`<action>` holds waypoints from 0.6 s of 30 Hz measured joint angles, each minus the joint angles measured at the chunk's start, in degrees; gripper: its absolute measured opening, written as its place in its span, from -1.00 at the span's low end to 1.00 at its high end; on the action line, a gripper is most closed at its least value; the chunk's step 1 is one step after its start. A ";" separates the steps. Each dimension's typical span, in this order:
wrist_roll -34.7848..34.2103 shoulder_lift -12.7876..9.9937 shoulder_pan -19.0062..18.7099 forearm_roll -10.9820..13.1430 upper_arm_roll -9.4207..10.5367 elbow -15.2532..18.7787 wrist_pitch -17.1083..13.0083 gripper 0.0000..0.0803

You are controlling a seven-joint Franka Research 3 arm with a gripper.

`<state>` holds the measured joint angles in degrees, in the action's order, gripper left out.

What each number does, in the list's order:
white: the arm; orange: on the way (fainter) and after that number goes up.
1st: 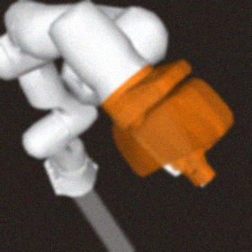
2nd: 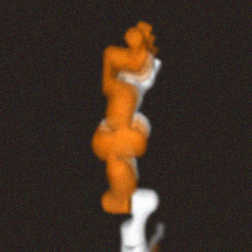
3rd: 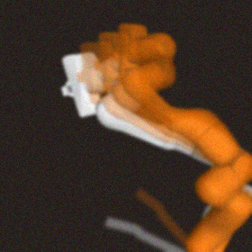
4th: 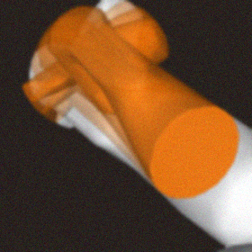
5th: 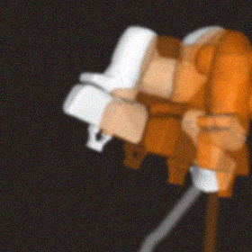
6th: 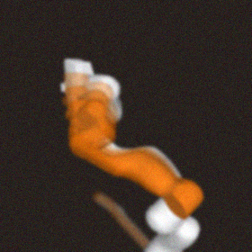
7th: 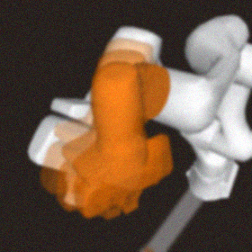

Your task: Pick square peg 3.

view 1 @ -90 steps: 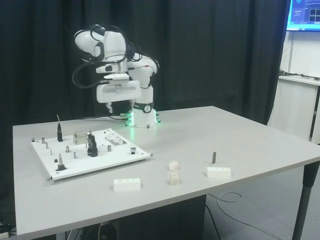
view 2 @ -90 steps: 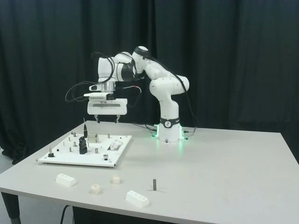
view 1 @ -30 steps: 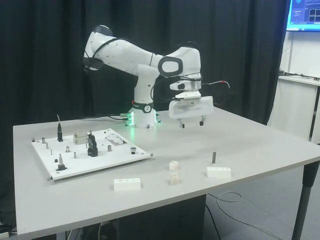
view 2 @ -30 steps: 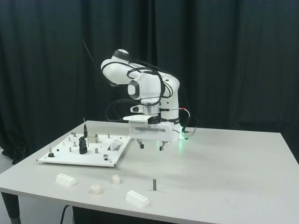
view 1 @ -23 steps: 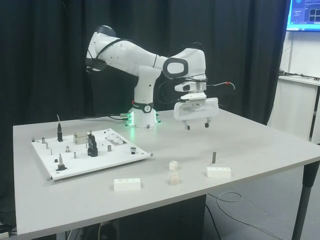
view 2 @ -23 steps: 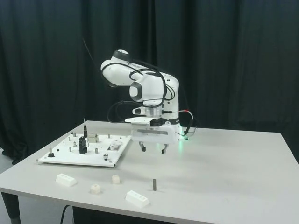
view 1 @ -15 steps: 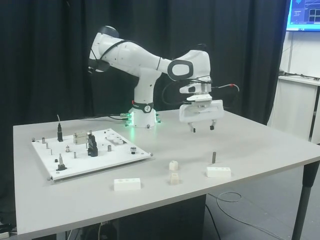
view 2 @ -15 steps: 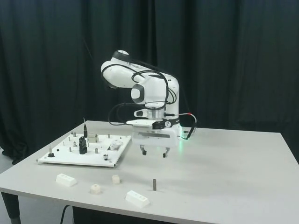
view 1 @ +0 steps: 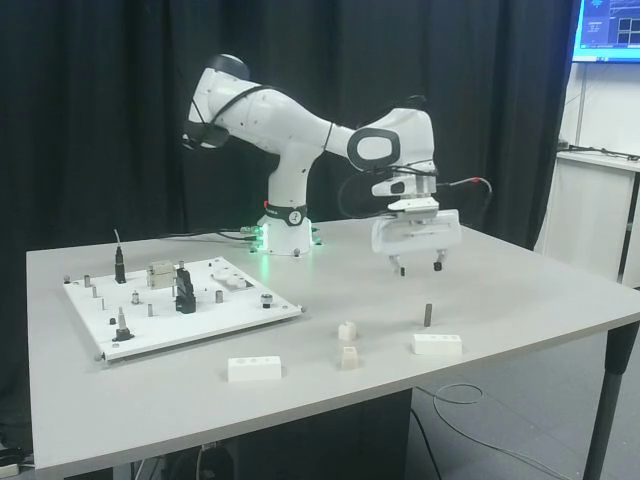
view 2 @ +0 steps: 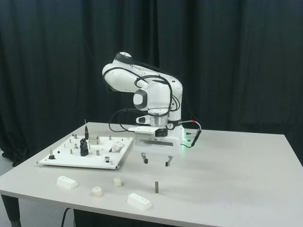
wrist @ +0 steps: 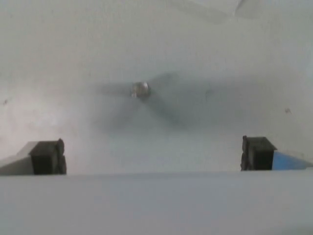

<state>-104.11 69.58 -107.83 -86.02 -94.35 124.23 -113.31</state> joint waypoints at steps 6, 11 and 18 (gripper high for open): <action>0.11 0.01 -2.45 -0.71 -2.18 -2.38 -1.02 0.99; 0.88 0.04 -4.36 -1.47 -4.29 -4.34 -2.34 0.99; 4.12 0.17 -6.56 -2.13 -7.13 -6.69 -4.36 0.99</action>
<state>-99.99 69.75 -114.39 -88.15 -101.49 117.53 -117.67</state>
